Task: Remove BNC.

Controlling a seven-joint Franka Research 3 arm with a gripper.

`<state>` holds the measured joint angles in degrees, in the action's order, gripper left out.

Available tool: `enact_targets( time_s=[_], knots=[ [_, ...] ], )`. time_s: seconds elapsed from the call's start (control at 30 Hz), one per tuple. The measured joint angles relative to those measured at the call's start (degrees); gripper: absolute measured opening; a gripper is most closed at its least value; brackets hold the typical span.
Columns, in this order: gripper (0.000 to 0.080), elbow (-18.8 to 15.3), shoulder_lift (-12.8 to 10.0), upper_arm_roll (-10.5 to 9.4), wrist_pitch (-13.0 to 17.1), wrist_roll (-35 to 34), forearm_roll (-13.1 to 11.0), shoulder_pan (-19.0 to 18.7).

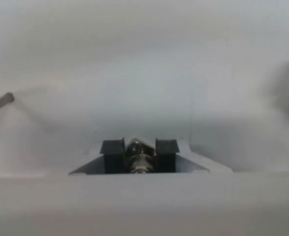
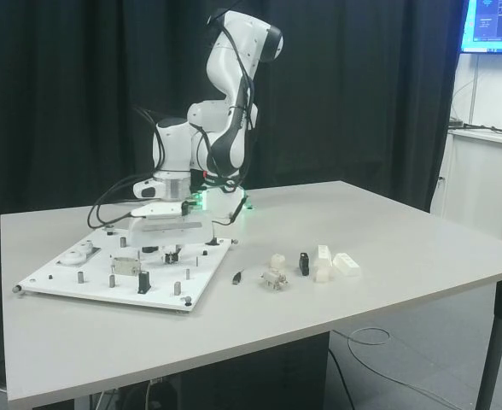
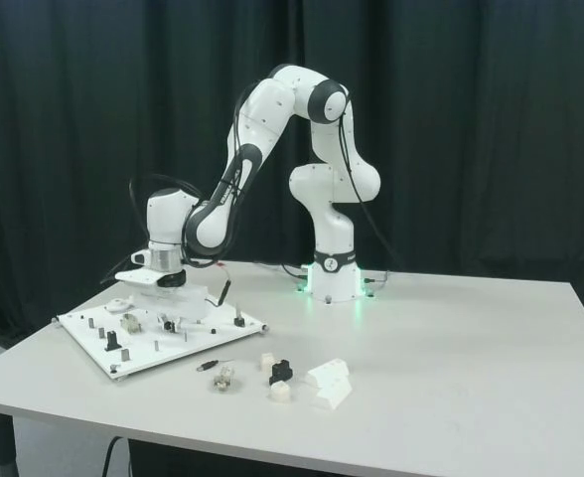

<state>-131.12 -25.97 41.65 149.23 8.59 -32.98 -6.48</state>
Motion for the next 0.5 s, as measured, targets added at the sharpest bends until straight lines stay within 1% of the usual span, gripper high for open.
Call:
enact_targets(
  time_s=[0.33, 0.5],
  knots=[
    [0.013, -0.01, 0.07, 0.01, -0.11, 7.0, 0.46, -0.13],
    [0.013, -0.01, 0.22, 0.03, -0.29, 8.55, 0.81, -0.13]
  ],
)
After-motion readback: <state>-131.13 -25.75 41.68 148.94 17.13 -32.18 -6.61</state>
